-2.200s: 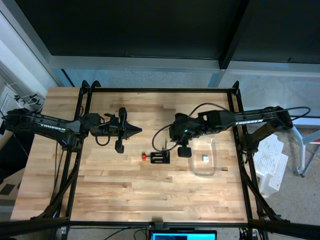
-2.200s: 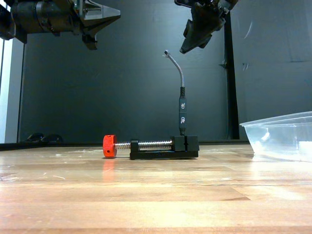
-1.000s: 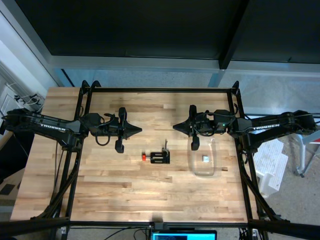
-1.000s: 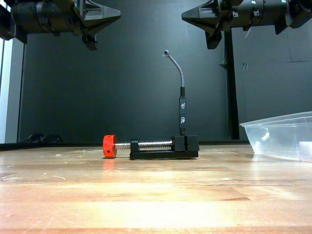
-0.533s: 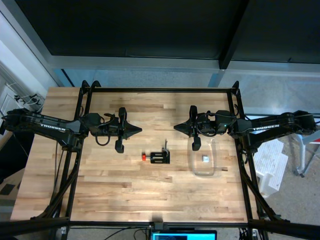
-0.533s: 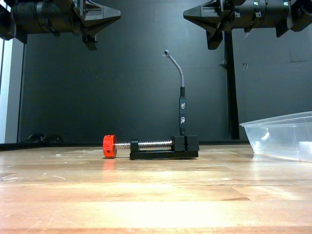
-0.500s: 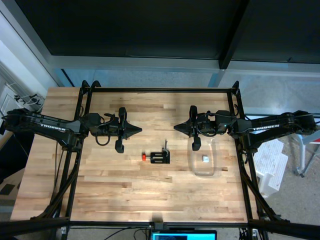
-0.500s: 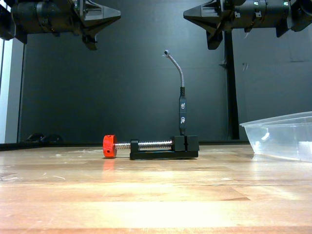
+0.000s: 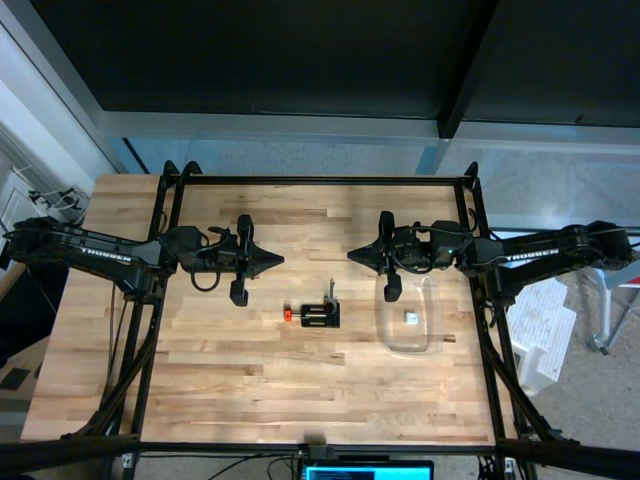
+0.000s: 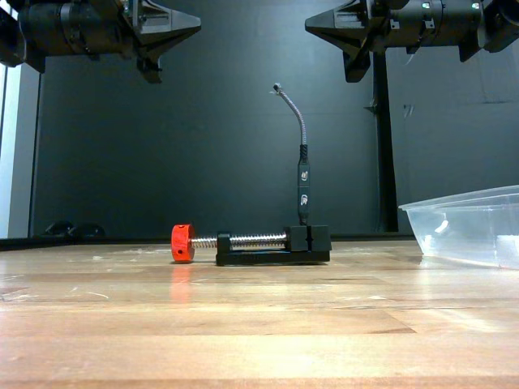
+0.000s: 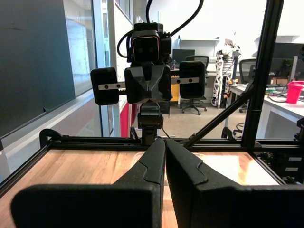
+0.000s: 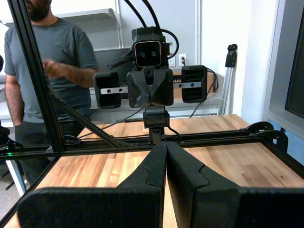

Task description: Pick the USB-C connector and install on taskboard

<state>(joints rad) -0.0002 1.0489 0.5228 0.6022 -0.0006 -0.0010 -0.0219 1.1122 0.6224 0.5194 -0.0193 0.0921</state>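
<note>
The USB-C connector [image 10: 302, 186] stands upright on the right end of the black vise [image 10: 272, 245], and nothing of mine touches it. Its grey braided cable [image 10: 295, 117] rises from the top of it and bends to the left at its free end. The vise lies on the bare wooden table [image 9: 250, 400] near the middle, with its red knob [image 10: 182, 243] pointing left. The clear tray [image 10: 466, 212] sits to the right of the vise and apart from it. From above, the white block [image 9: 410, 318] in the tray shows pale, with nothing dark on it.

My right gripper [image 10: 310, 26] hangs high over the table, level and pointing left, above the cable's tip and a little to its right. Its fingers [image 12: 185, 175] are pressed together along their length and carry nothing. My left gripper [image 10: 197, 28] hangs at about the same height on the left side, pointing right, farther back than the vise and to its left. Its fingers [image 11: 183, 166] are pressed together too, and they are empty. The two grippers face each other tip to tip with a clear gap between them, and the vise lies nearer than that gap. Beyond the table's black frame [image 9: 320, 181] on the left side stands a man in a grey T-shirt [image 12: 57, 61].
</note>
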